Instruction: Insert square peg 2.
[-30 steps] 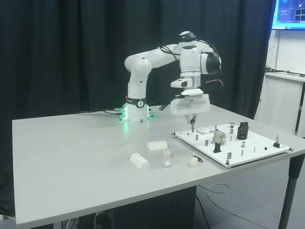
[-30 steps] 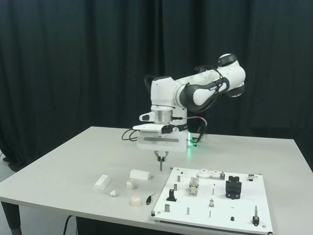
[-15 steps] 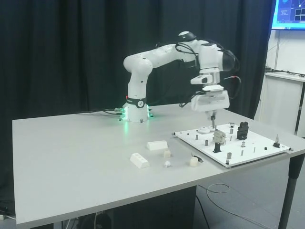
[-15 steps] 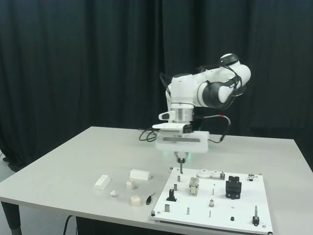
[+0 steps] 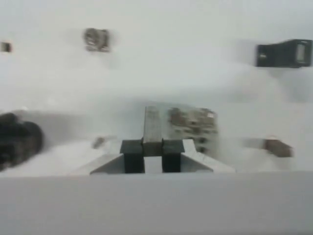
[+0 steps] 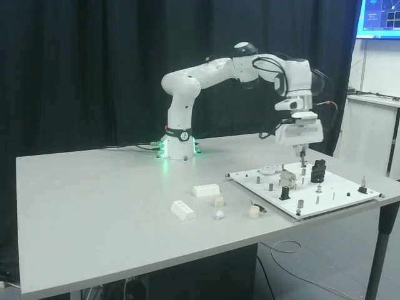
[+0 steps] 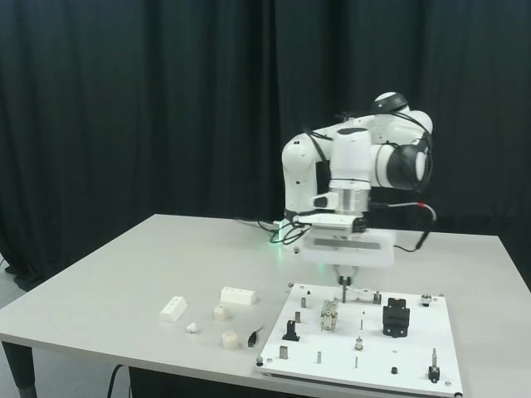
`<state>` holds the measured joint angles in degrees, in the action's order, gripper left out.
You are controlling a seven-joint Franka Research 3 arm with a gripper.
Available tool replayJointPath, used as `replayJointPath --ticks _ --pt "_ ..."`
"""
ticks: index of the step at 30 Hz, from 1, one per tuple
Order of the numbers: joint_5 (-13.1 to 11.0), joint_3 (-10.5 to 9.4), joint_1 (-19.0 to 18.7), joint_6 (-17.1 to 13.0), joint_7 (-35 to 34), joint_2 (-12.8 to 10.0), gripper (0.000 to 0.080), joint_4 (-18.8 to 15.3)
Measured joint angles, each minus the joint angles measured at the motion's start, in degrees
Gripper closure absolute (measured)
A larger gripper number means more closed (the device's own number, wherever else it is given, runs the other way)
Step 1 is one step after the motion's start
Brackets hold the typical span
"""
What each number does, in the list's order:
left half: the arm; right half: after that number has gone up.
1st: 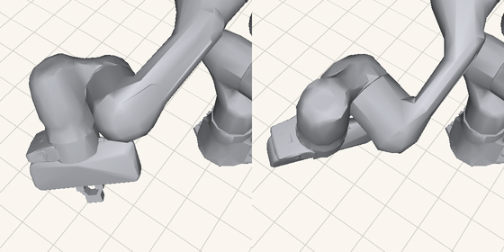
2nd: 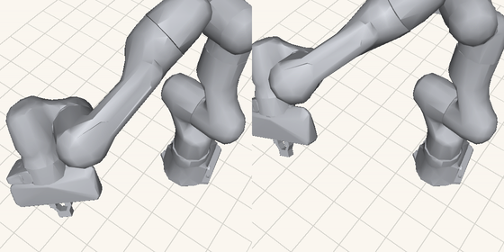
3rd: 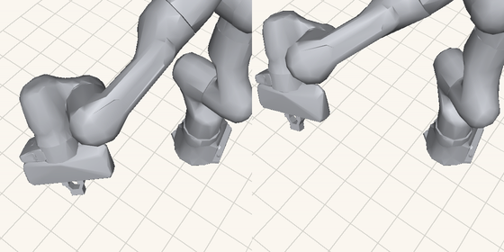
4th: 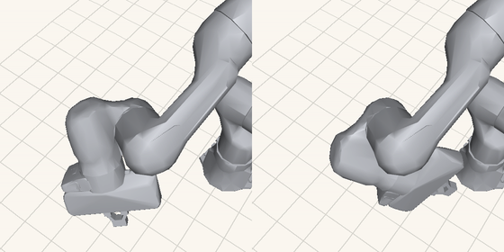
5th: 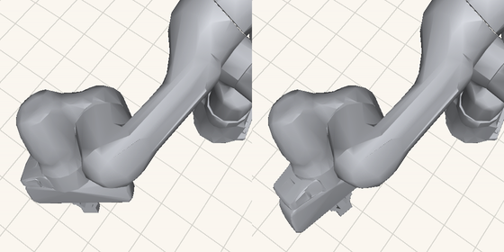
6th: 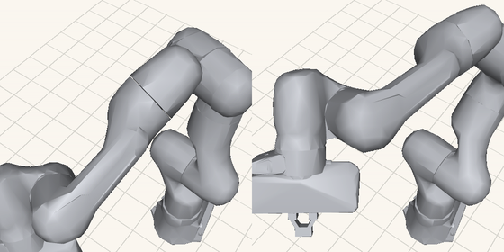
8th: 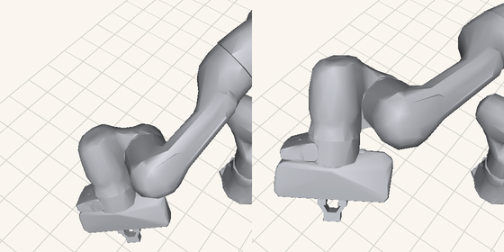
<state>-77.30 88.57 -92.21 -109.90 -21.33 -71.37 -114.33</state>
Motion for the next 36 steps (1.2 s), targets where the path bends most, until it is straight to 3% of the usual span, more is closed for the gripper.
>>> replayJointPath --ticks 15,36 --pt "6.8 -4.06 2.57 -0.02 -10.41 -0.01 0.0731 11.33" --pt "8.34 -8.2 10.42 7.19 -13.71 -0.03 0.0731 24.03"
